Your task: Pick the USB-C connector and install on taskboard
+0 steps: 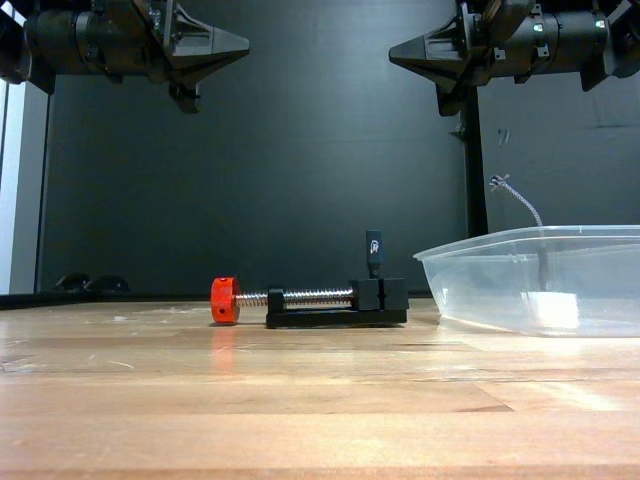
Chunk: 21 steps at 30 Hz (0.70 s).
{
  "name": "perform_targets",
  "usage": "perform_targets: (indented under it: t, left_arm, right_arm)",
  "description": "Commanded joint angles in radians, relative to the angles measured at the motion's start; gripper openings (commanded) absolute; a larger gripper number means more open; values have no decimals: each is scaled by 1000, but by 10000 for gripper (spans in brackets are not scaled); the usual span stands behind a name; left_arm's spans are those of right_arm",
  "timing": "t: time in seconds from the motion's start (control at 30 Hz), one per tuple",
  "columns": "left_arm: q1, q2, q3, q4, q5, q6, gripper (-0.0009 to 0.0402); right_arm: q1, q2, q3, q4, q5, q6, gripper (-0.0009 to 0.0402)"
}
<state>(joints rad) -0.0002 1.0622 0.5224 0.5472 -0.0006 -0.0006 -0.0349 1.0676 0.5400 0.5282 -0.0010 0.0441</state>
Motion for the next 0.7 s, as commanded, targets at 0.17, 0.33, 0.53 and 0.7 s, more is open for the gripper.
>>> perform_targets:
  t: [0.17, 0.33, 0.53, 0.7]
  left_arm:
    - [0, 0, 0, 0, 0, 0, 0]
    - [0, 0, 0, 0, 0, 0, 0]
    - [0, 0, 0, 0, 0, 0, 0]
    - [0, 0, 0, 0, 0, 0, 0]
  right_arm:
    - [0, 0, 0, -8, 8, 0, 0]
    - [1, 0, 0, -8, 8, 0, 0]
    - [2, 0, 0, -8, 5, 0, 0]
    - [3, -11, 37, -114, 0, 0, 0]
